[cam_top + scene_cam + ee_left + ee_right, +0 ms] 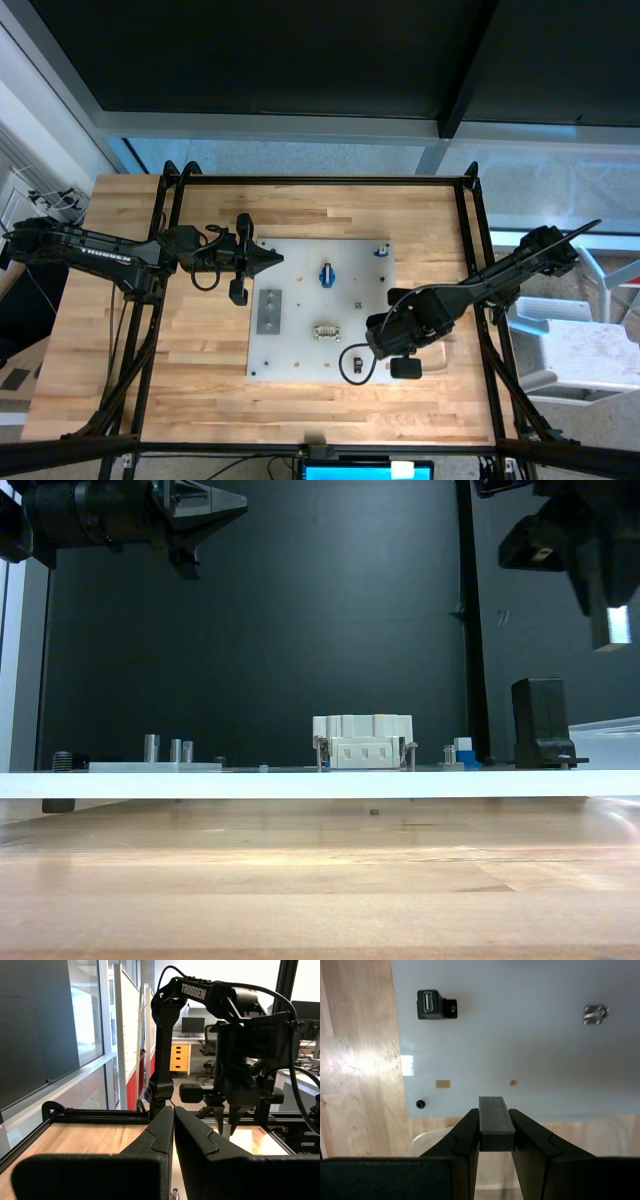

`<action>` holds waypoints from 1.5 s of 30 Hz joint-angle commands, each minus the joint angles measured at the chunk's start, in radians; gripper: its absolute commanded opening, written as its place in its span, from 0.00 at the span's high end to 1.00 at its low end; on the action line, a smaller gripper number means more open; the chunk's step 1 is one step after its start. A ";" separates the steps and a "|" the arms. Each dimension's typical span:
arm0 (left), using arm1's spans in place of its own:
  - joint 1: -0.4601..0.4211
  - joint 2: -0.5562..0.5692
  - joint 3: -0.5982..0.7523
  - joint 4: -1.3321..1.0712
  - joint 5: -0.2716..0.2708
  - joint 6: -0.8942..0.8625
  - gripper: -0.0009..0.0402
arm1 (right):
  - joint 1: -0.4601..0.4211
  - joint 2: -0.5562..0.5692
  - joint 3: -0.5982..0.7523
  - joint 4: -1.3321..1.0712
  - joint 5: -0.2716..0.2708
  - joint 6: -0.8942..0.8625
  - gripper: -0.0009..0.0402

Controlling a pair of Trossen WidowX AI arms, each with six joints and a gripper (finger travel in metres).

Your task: Pick the 16mm bar and place in it's hole on the taskboard

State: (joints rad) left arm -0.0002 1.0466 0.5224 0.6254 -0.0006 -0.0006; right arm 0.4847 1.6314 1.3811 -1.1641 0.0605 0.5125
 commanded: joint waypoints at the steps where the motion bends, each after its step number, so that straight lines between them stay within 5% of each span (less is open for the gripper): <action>1: 0.000 0.000 0.000 0.000 0.000 0.000 0.98 | 0.030 0.001 -0.010 0.018 0.000 0.042 0.98; 45: 0.000 0.000 0.000 0.000 0.000 0.000 0.98 | 0.092 0.112 -0.111 0.209 -0.026 0.110 0.98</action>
State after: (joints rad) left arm -0.0002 1.0466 0.5228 0.6254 -0.0002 -0.0006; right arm 0.5766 1.7432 1.2694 -0.9562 0.0334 0.6224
